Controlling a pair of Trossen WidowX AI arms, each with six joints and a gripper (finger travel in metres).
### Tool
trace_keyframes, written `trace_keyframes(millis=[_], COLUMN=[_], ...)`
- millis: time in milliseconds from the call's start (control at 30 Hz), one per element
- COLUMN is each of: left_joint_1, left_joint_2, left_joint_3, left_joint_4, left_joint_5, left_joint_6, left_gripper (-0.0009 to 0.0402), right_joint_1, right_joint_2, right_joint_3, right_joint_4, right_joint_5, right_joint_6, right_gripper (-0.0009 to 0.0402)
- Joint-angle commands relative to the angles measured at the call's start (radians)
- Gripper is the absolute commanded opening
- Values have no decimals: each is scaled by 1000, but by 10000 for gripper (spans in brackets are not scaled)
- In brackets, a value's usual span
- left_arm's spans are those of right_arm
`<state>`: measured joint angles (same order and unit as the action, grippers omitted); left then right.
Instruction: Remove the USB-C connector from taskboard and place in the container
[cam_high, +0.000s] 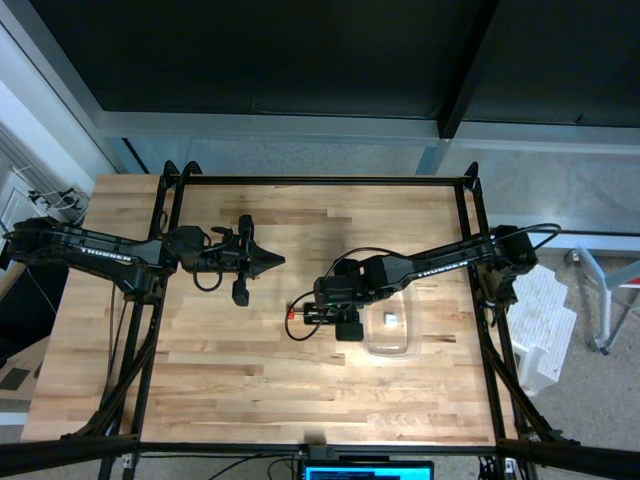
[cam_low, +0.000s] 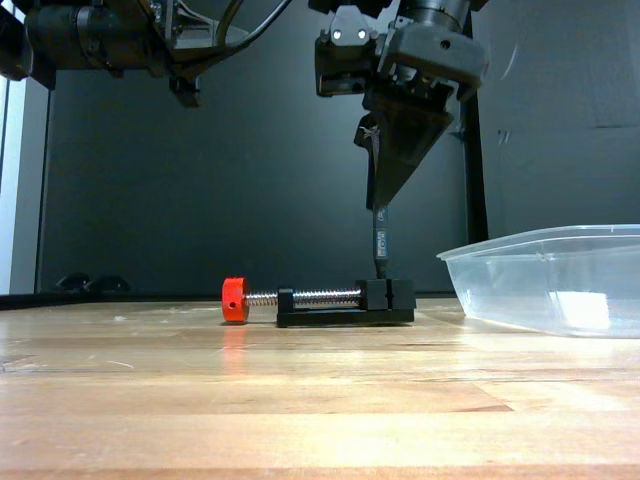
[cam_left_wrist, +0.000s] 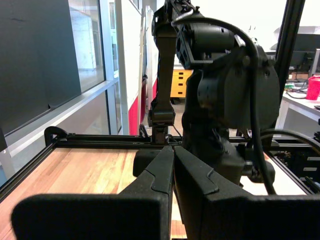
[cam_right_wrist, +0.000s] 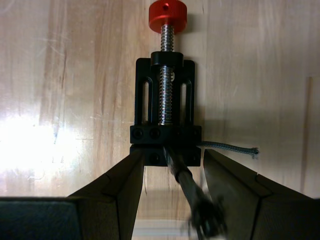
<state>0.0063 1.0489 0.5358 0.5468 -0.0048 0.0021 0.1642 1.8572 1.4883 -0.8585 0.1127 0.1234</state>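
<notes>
The taskboard (cam_low: 345, 302) is a small black vise with an orange-red knob (cam_low: 235, 300), lying on the wooden table just left of the container (cam_low: 540, 285). The USB-C connector (cam_low: 380, 240), a thin dark stick, stands upright from the vise's jaw block. My right gripper (cam_low: 380, 200) hangs directly over it, open, and the connector (cam_right_wrist: 182, 177) runs up between the two spread fingers (cam_right_wrist: 120, 187) without touching either. The taskboard (cam_right_wrist: 166, 125) lies just beyond the fingertips. My left gripper (cam_high: 270, 261) is shut on nothing, held above the table's left half, far from the vise.
A small pale square block (cam_high: 392, 318) lies inside the clear container (cam_high: 372, 345). A thin grey cord (cam_right_wrist: 230, 148) trails on the wood beside the vise. A black frame rail (cam_high: 320, 181) borders the table.
</notes>
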Motion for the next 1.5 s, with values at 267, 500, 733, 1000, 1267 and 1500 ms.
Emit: trace_keyframes(millis=[267,500,733,1000,1267,1500], left_joint_1=[0,0,0,0,0,0], left_joint_2=[0,0,0,0,0,0], left_joint_3=[0,0,0,0,0,0], left_joint_4=[0,0,0,0,1,0], left_joint_5=[0,0,0,0,0,0], left_joint_6=[0,0,0,0,0,0], left_gripper=[0,0,0,0,0,0], right_joint_1=[0,0,0,-1,-2,-2], right_joint_2=[0,0,0,0,0,0], right_joint_3=[-8,-8,-8,-8,-8,-8], right_joint_4=[5,4,4,4,5,7], right_joint_5=[0,0,0,-1,-1,-1], right_joint_6=[3,1,0,-1,-1,-2], right_gripper=[156,98,46,1,0,0])
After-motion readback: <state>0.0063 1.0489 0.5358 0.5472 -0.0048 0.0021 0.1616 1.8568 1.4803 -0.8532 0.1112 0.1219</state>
